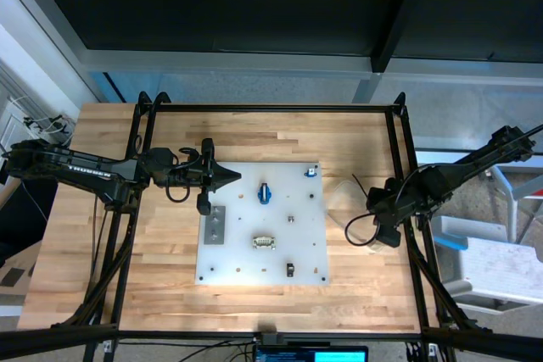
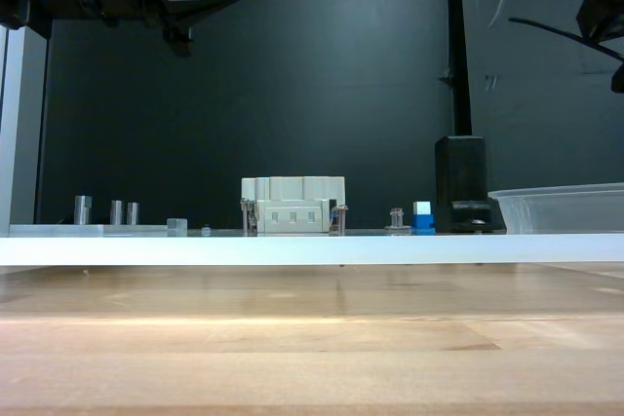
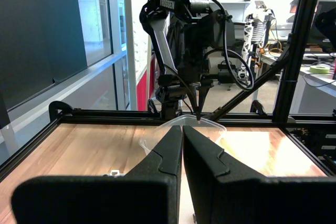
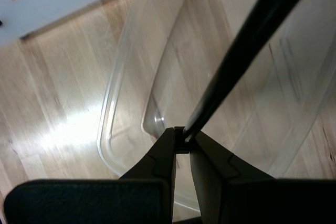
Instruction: Remove the USB connector from the USB hub and place in the container
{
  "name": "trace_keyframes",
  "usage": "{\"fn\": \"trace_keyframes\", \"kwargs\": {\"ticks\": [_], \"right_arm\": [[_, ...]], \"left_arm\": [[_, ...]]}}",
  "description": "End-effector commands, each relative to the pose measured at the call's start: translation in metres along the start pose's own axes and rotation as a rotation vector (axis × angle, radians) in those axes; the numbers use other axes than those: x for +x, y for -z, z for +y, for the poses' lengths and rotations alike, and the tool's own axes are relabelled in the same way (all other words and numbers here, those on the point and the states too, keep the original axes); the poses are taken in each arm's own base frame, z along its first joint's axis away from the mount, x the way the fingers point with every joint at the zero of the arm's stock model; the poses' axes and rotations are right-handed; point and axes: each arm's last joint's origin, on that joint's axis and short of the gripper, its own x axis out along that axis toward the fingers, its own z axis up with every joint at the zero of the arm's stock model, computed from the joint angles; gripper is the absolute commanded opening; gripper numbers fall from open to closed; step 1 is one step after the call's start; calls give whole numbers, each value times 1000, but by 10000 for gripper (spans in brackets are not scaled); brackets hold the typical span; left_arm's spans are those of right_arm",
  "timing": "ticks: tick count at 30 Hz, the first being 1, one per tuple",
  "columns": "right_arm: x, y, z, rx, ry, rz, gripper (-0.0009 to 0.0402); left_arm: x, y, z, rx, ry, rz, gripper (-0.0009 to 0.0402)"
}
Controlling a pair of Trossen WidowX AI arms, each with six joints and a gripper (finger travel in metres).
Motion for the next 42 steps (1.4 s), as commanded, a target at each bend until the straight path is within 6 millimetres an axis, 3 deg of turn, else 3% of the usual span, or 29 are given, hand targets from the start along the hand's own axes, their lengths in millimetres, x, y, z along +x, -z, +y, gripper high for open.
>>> {"fn": "trace_keyframes", "kwargs": {"ticks": [1, 25, 42], "right_arm": [[1, 0, 0, -2, 1, 2, 0], [1, 0, 0, -4, 5, -2, 3], [1, 0, 0, 22, 6, -4, 121]], "left_arm": [[0, 0, 0, 0, 0, 0, 1], [0, 0, 0, 0, 0, 0, 1], [0, 0, 0, 0, 0, 0, 1]]}}
